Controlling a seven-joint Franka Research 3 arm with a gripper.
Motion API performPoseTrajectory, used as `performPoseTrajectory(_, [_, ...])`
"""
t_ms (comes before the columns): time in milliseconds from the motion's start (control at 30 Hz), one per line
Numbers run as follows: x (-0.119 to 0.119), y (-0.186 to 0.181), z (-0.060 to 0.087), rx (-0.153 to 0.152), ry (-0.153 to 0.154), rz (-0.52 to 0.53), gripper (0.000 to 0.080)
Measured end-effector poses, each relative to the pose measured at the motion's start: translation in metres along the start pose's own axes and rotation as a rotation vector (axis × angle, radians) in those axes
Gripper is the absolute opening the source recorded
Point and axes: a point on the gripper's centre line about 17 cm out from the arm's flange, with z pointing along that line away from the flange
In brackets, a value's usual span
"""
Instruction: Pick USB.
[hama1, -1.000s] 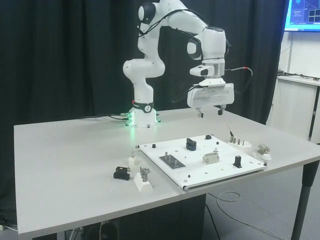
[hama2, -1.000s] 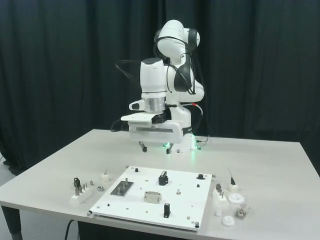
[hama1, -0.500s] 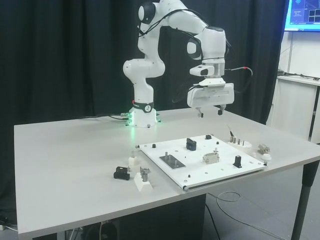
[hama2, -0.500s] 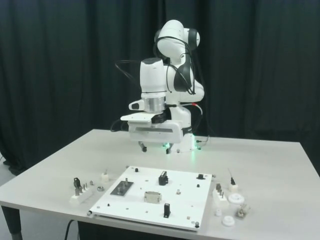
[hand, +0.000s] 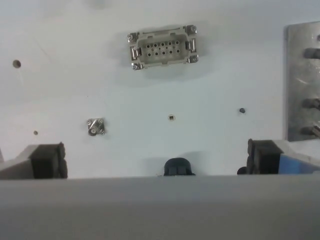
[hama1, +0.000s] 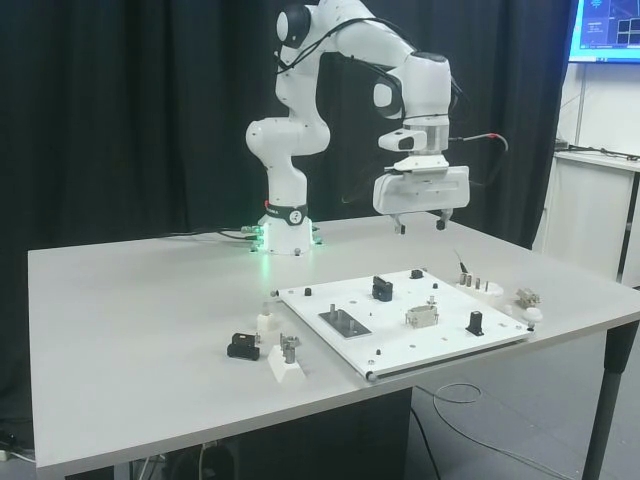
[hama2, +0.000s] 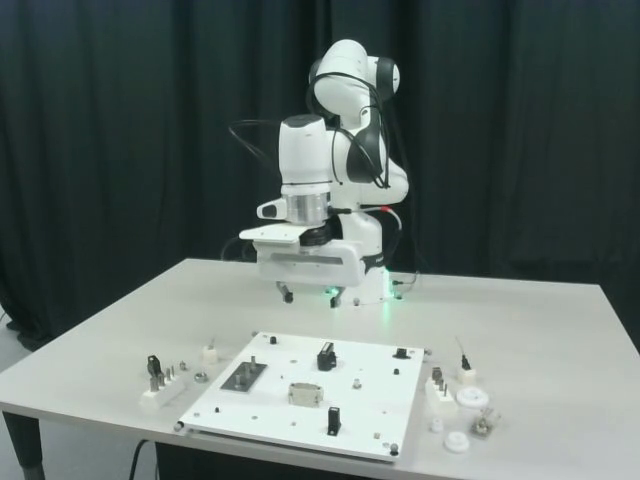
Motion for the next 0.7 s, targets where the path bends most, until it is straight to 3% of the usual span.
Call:
performPoseTrajectory(500, [0.002, -0.005, -0.003, 0.003, 0.005, 0.073, 0.0802])
performPoseTrajectory(700, [0.000, -0.012, -0.004, 0.014, -0.002, 0.176, 0.0802])
